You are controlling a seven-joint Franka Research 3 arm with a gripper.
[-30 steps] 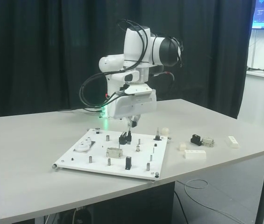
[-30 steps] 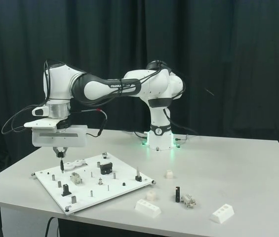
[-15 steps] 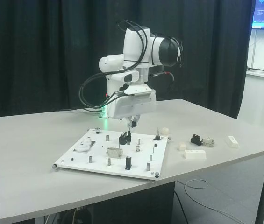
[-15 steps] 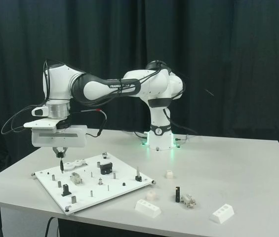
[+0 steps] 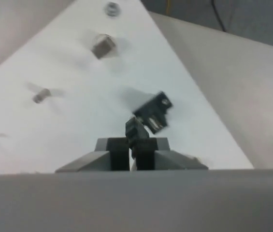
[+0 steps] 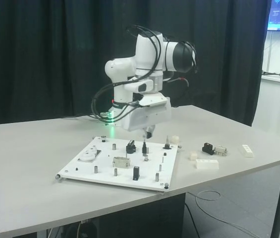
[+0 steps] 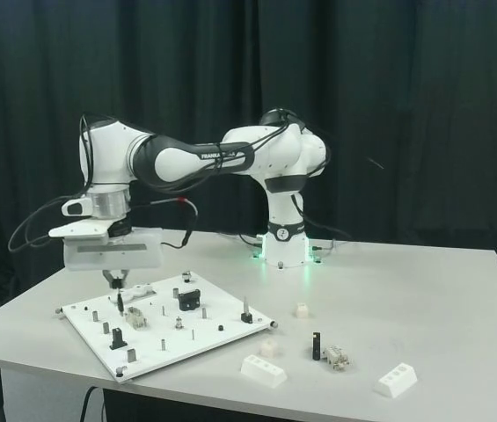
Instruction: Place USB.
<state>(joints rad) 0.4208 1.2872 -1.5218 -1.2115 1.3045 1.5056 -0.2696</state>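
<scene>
Above the white board [image 6: 122, 166] on the table [image 6: 26, 148], the pincer [image 5: 132, 145] is clenched on a small black USB plug [image 5: 135, 130], near a black socket block [image 5: 153, 115]; it looks light, stiff and smooth; gripping its body, tip free, seems right; a tilt could jam it.

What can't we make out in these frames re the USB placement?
- Wrist view: USB plug tip against the black socket; blurred, contact unclear.
- Both room views: plug under the gripper too small; gap to the white board unreadable.
- Wrist view: camera housing cuts off the finger bases.
</scene>
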